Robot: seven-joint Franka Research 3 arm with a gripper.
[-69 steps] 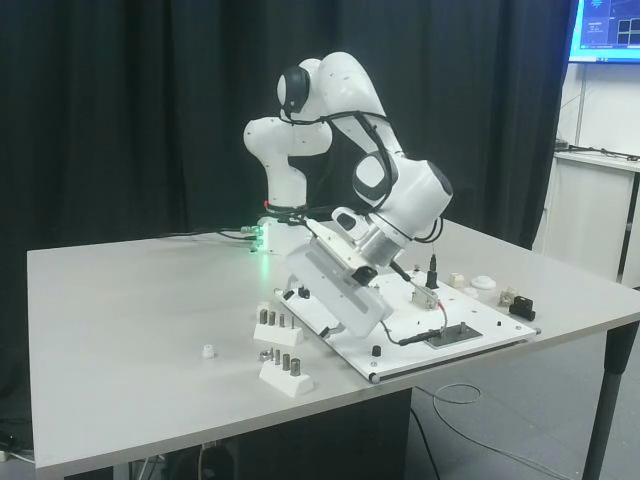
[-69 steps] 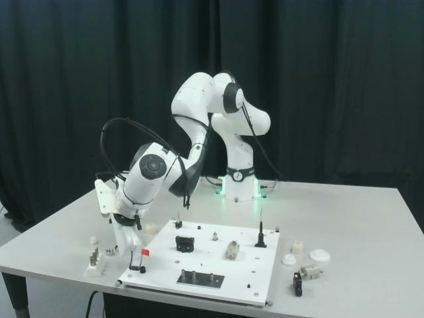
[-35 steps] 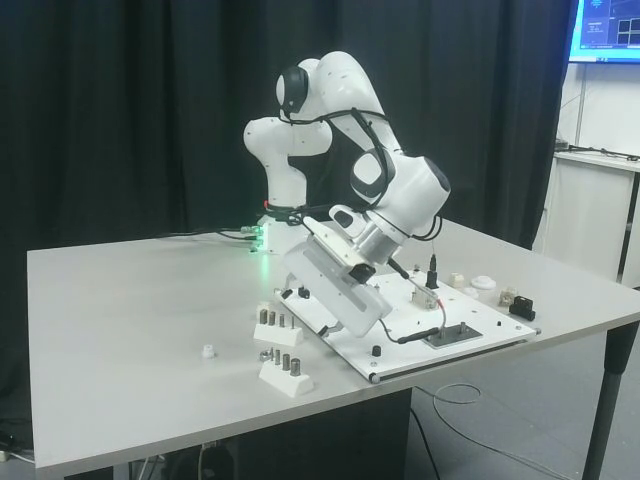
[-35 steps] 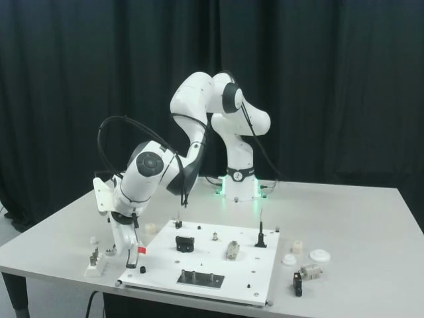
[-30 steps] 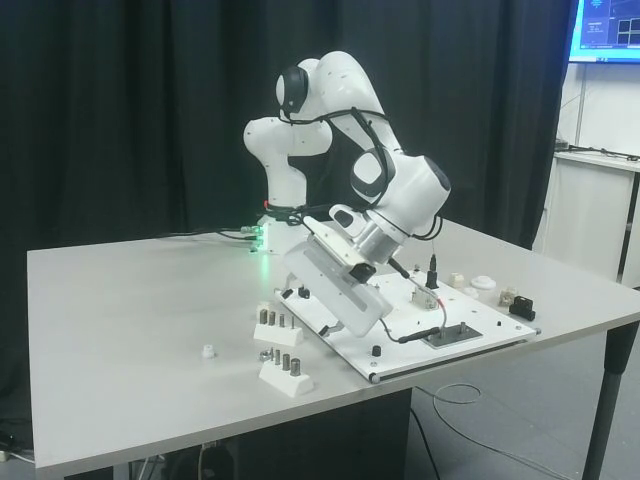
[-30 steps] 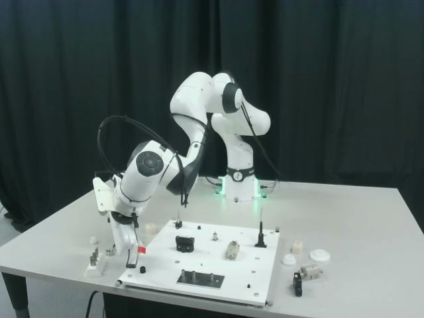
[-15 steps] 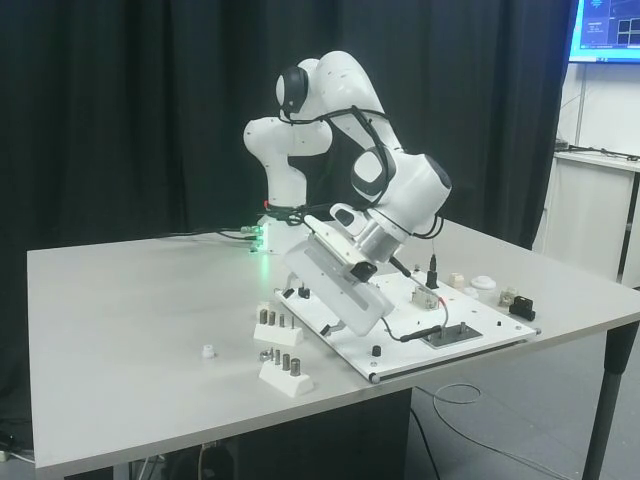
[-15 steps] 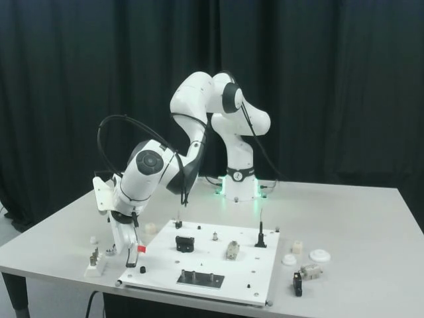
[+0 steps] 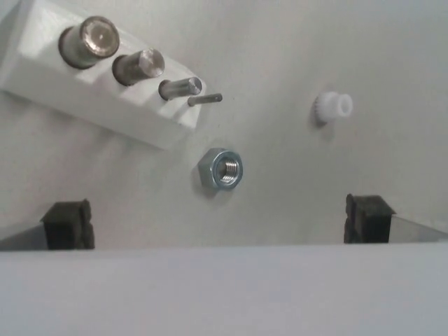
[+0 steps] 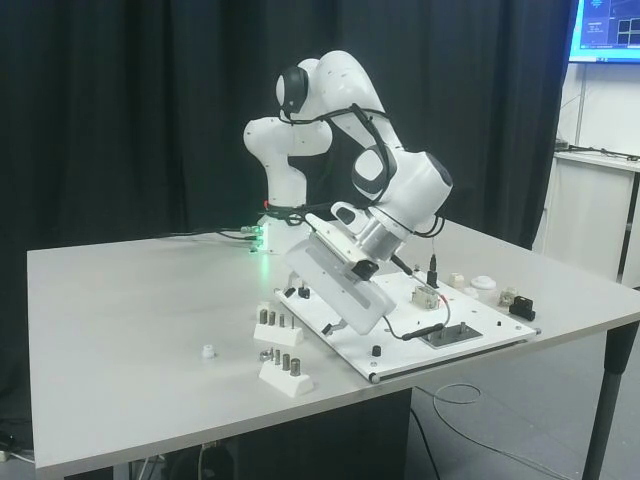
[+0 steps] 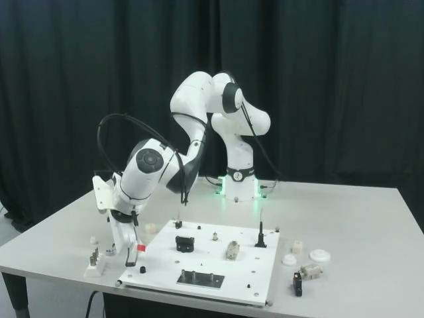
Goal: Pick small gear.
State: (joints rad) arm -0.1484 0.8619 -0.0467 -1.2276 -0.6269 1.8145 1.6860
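The small gear (image 9: 332,108) is white and toothed with a round hub. It lies on the grey table (image 10: 120,300), apart from everything else. In the first room view the small gear (image 10: 207,351) sits left of the two pin blocks; in the second room view the small gear (image 11: 93,240) is at the table's left edge. My gripper (image 9: 217,222) hangs open above the table, and nothing is between its black pads (image 9: 68,224). The gear lies off to one side of the gripper (image 10: 338,322), not between the fingers. The gripper (image 11: 130,260) points down beside the board's corner.
A steel nut (image 9: 222,170) lies almost under the gripper. A white block with several metal pins (image 9: 105,77) is close by, and a second pin block (image 10: 285,371) lies nearer the table's front. The white assembly board (image 10: 420,320) carries fixtures. Small white and black parts (image 11: 311,262) lie at the right.
The hand has drifted slightly up and towards the pin blocks. The fingers stay open and the gear has not moved.
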